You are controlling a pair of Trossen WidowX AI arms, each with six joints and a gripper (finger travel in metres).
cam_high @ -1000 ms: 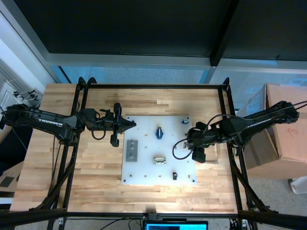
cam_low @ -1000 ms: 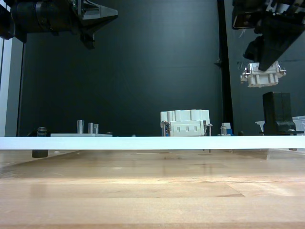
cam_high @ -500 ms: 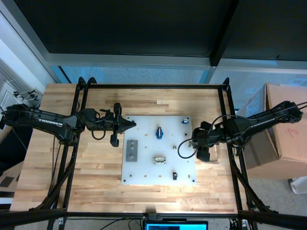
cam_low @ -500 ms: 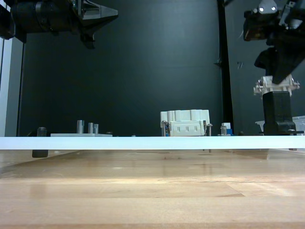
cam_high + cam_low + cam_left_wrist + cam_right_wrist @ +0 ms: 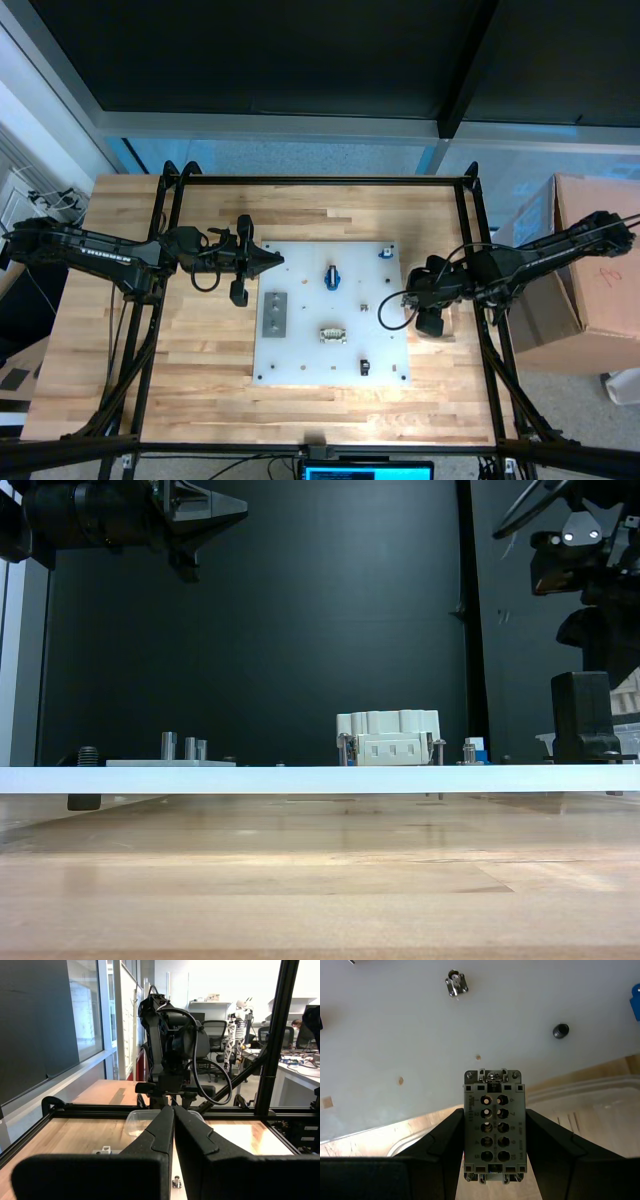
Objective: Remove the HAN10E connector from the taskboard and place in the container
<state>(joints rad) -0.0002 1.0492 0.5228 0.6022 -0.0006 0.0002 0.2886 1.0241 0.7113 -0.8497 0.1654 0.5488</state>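
The HAN10E connector (image 5: 493, 1110), a grey block with numbered holes, is held clear of the board. My right gripper (image 5: 493, 1122) is shut on it, with a black finger (image 5: 445, 1137) on either side. Under it are the white taskboard's (image 5: 395, 1035) right edge and the clear container's rim (image 5: 600, 1095). In the high view the right gripper (image 5: 412, 296) hangs at the board's right edge. My left gripper (image 5: 272, 258) is shut with nothing in it, high over the board's (image 5: 300, 350) left rear corner. Its fingers (image 5: 160, 1130) are pressed together.
A beige connector base (image 5: 333, 334) stays bolted near the board's middle (image 5: 390, 738). A grey plate with pegs (image 5: 274, 313), a blue part (image 5: 332, 277) and a black block (image 5: 582, 718) also stand on the board. A cardboard box (image 5: 590, 270) sits beyond the table's right side.
My right gripper has carried the connector to the right and downward, from above the board's right part to its right edge by the container. The left arm has not moved.
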